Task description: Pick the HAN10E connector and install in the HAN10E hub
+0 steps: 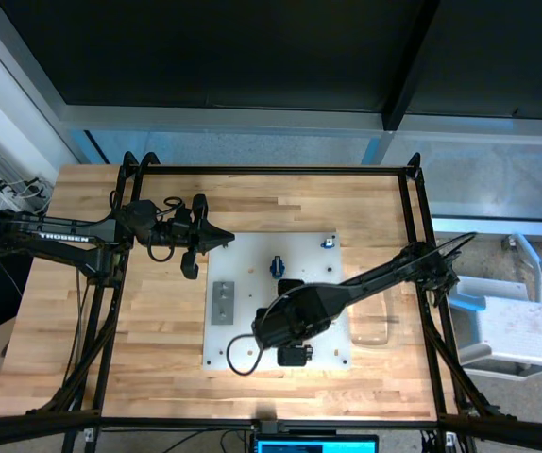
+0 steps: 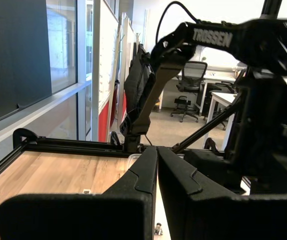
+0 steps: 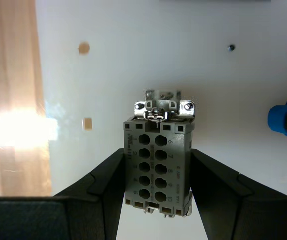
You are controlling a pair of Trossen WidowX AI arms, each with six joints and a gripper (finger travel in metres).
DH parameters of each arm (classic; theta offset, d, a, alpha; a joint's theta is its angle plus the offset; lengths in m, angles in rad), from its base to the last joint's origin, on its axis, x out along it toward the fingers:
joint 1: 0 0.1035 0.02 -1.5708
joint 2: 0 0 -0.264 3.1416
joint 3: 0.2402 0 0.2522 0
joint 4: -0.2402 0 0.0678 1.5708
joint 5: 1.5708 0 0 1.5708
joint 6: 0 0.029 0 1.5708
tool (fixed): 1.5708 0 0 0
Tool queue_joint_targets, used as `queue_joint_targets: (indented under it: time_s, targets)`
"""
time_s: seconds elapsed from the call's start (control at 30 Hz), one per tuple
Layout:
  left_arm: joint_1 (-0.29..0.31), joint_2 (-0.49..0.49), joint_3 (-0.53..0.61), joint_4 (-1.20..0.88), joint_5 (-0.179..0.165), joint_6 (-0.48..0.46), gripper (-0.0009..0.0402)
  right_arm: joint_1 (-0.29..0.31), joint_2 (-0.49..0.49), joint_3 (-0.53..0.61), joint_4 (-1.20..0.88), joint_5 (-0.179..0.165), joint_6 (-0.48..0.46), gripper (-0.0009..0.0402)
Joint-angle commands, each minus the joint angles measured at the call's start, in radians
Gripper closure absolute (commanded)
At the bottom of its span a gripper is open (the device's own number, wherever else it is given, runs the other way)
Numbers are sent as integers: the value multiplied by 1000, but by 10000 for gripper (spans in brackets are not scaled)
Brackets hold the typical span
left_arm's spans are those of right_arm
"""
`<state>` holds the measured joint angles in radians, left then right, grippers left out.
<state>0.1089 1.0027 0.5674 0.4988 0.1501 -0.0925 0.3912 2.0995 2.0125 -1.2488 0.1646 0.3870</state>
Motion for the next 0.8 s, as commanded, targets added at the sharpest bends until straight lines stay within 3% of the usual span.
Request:
queue_joint_targets:
  time_s: [0.03, 0.23, 0.3, 0.4, 0.53, 0.67, 0.8]
  targets:
    - [0, 0, 0, 0, 0, 0, 393, -16, -11, 0, 21, -1, 6, 354]
    - [0, 0, 0, 0, 0, 0, 393, -27, -11, 0, 38, -7, -2, 354]
    - [0, 0, 0, 0, 0, 0, 393, -28, -11, 0, 38, -29, 1, 354]
    - [0, 0, 0, 0, 0, 0, 393, -40, -11, 0, 38, -97, 2, 354]
    - [0, 0, 0, 1, 0, 0, 393, -52, -11, 0, 37, -100, 2, 354]
    - [0, 0, 0, 0, 0, 0, 393, -72, 3, -3, 35, -140, 1, 354]
    - [0, 0, 0, 0, 0, 0, 393, -84, 2, -29, 62, -140, -11, 354]
